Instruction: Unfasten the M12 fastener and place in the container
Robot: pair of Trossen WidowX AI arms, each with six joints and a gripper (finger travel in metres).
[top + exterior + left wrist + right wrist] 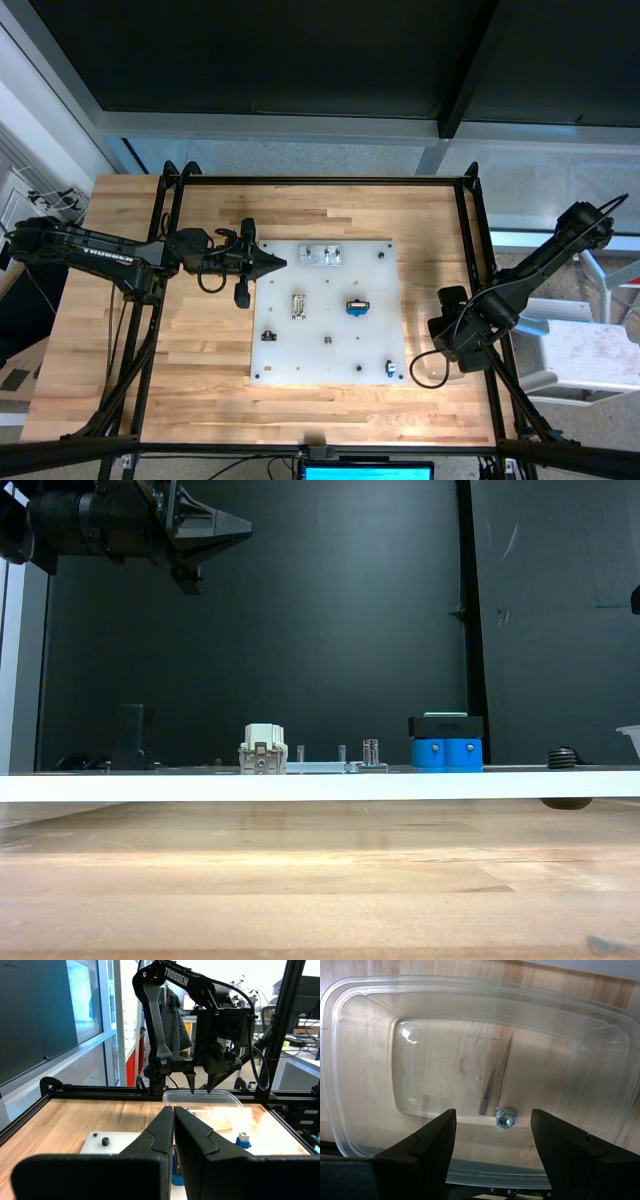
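On the wooden table (220, 400) the white board (300, 360) fills the middle of the high view, and my two arms reach in from its sides. The left gripper (280, 263) hangs above the board's upper left corner, its fingers pressed together on nothing, so I count it parked. The right gripper (492, 1115) hovers over the clear container (365, 1060), which in the high view sits on the wood just off the board's lower right edge. Its fingers (427, 1145) are spread wide and hold nothing. In the low view, at the right of the frame, the black stud (563, 757) shows its ribs bare. The M12 nut (505, 1119) lies flat on the container's floor, between the open fingertips and below them, touching neither. I judge the placing done, so what remains is pulling out cleanly. I would raise the right arm straight up with the fingers apart and off the rim, because the tub looks light and a nudge could slide or tip it and spill the nut.
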